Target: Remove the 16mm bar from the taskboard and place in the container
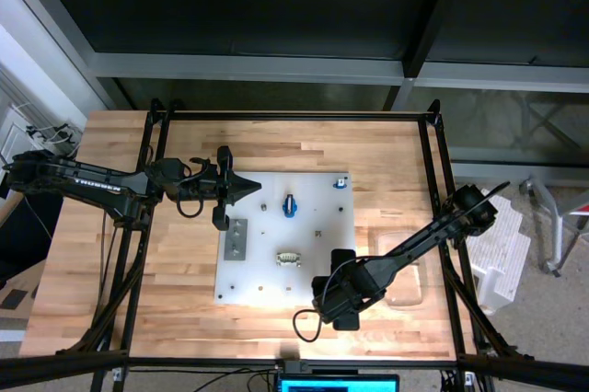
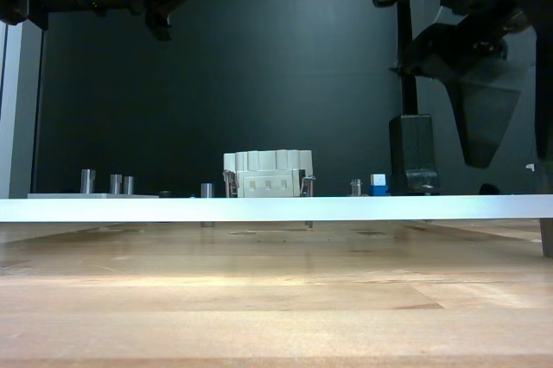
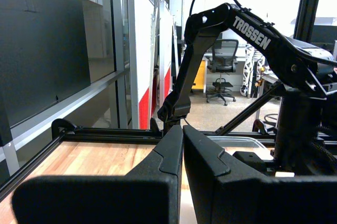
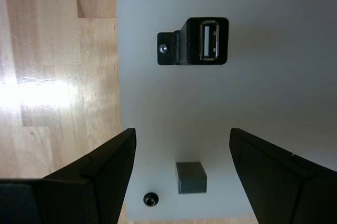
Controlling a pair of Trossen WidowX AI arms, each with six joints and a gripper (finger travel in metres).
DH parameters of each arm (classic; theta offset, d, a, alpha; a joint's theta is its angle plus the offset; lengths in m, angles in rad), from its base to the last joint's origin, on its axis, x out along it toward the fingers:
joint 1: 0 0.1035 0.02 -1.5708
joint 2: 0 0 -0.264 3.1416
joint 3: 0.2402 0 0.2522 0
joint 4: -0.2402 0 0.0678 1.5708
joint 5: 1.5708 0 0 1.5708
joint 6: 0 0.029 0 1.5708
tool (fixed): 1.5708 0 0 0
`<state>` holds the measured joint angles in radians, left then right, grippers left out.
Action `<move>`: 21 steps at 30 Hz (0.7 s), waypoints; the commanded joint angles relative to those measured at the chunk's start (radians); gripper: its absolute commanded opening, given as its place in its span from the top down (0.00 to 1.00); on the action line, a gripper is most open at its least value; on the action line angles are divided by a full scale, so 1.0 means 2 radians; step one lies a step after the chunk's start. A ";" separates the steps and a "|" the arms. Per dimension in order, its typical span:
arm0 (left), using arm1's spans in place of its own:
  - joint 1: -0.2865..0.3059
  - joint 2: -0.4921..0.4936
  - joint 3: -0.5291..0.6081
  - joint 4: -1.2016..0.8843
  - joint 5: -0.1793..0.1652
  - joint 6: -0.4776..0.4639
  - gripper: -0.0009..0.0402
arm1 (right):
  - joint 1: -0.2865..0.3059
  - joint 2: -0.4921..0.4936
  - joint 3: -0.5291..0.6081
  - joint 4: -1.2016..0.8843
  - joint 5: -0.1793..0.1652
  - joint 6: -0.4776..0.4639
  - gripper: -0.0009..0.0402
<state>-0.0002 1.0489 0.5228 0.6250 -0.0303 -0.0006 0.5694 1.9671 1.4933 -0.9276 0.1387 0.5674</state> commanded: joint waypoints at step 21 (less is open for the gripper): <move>0.000 0.000 0.000 0.000 0.000 0.000 0.98 | -0.005 0.004 -0.016 0.015 0.000 0.000 0.84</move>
